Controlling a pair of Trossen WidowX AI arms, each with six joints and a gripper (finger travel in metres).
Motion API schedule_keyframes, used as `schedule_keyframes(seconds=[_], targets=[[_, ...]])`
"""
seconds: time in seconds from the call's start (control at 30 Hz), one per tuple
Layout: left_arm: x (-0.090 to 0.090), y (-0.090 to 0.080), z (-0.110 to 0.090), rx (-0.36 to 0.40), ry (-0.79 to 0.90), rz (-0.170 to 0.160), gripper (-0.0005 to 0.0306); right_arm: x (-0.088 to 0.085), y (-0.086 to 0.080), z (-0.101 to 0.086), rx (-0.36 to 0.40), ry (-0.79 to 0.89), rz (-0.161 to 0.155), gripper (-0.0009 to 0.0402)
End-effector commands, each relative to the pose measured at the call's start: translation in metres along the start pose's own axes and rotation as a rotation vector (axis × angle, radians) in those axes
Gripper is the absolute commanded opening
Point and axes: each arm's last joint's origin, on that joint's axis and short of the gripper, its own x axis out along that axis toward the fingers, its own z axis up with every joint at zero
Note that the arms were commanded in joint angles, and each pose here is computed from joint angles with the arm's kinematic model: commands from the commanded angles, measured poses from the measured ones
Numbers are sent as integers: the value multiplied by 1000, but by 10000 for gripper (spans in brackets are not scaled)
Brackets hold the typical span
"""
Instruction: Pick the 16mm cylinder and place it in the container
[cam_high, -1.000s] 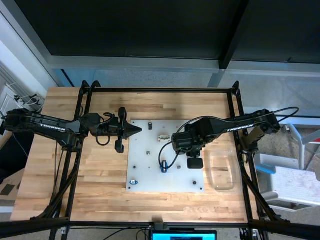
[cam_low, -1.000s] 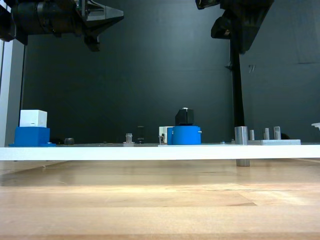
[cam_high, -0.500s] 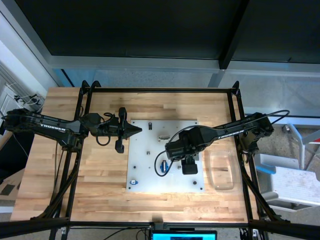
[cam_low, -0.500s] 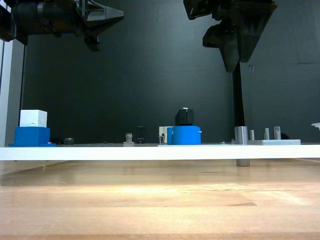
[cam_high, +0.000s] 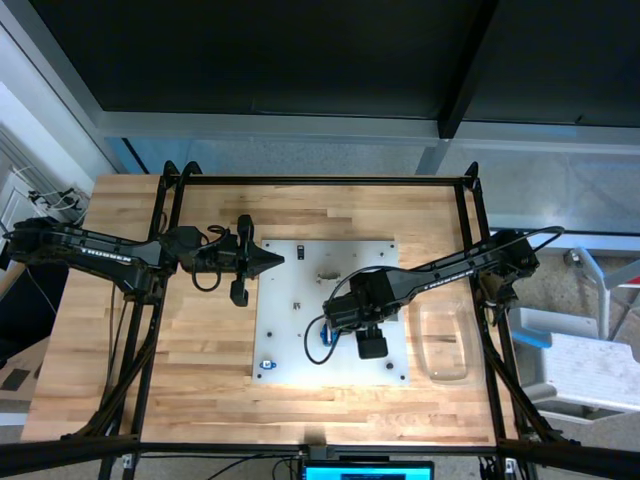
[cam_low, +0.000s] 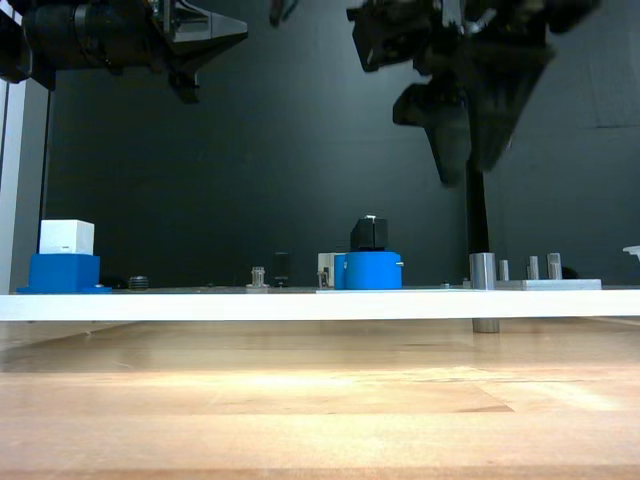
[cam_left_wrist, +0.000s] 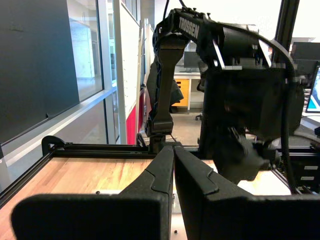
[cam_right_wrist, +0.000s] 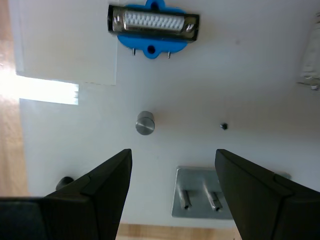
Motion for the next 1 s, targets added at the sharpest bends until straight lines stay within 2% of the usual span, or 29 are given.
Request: schedule_keyframes(seconds=[0.03,0.67,1.0], targets=[[0,0,0,0,-1,0,0,9,4,-1,0,-10,4,232],[0,0,0,0,-1,0,0,36,10,5,2,-19,10,232],[0,0,0,0,-1,0,0,50,13,1,6,-27,18,232]])
